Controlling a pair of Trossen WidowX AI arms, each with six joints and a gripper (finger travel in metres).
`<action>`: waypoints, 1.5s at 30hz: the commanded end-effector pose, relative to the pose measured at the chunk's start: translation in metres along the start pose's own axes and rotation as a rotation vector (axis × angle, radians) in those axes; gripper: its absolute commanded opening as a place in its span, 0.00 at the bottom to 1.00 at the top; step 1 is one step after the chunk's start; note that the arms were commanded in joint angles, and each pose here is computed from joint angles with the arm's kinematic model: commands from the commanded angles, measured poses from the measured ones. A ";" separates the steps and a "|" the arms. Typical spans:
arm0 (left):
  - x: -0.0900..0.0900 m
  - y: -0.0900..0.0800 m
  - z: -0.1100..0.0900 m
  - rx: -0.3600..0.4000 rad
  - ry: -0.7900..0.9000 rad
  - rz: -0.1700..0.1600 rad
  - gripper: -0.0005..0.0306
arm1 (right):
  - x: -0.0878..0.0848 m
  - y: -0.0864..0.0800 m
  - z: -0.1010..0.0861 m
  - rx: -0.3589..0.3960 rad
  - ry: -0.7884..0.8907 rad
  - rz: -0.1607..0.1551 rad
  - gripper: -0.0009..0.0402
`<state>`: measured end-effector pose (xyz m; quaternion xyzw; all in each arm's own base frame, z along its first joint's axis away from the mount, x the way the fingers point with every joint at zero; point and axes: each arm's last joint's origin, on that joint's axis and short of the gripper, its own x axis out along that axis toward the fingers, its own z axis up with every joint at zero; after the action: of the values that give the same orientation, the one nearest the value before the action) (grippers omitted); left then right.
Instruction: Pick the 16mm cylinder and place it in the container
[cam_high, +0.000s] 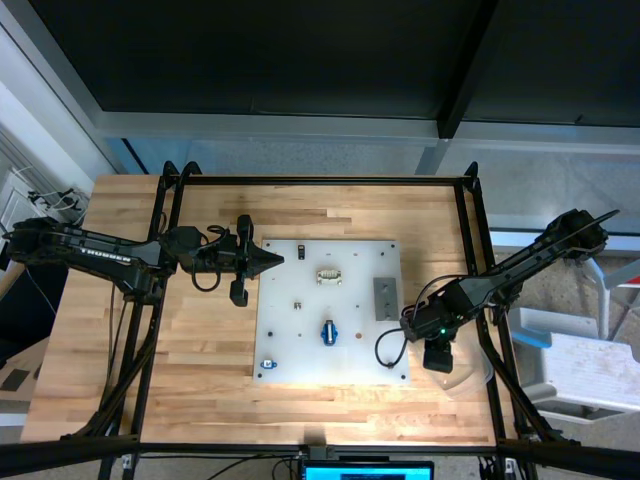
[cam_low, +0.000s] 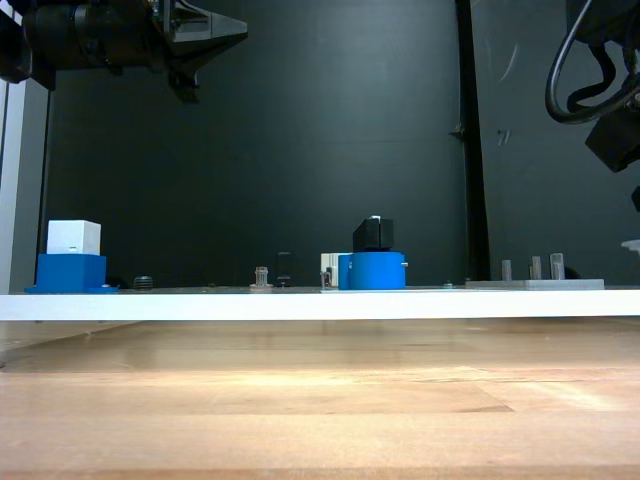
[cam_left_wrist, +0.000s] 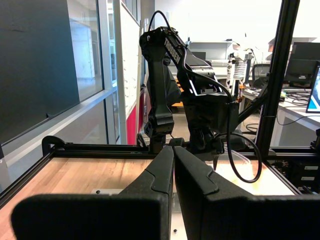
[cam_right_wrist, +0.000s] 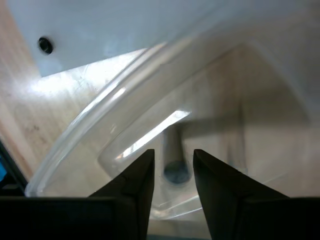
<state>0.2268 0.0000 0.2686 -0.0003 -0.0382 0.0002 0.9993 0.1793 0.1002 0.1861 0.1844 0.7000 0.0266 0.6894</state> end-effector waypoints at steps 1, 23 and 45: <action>0.000 0.000 0.000 0.000 0.000 0.000 0.02 | 0.000 0.000 0.000 0.005 -0.014 -0.016 0.35; 0.000 0.000 0.000 0.000 0.000 0.000 0.02 | 0.000 0.000 0.001 0.005 -0.016 -0.018 0.45; 0.000 0.000 0.000 0.000 0.000 0.000 0.02 | 0.000 0.000 0.001 0.005 -0.016 -0.018 0.45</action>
<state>0.2268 0.0000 0.2686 -0.0001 -0.0382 0.0002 0.9993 0.1796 0.0996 0.1861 0.1802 0.6962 0.0169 0.6947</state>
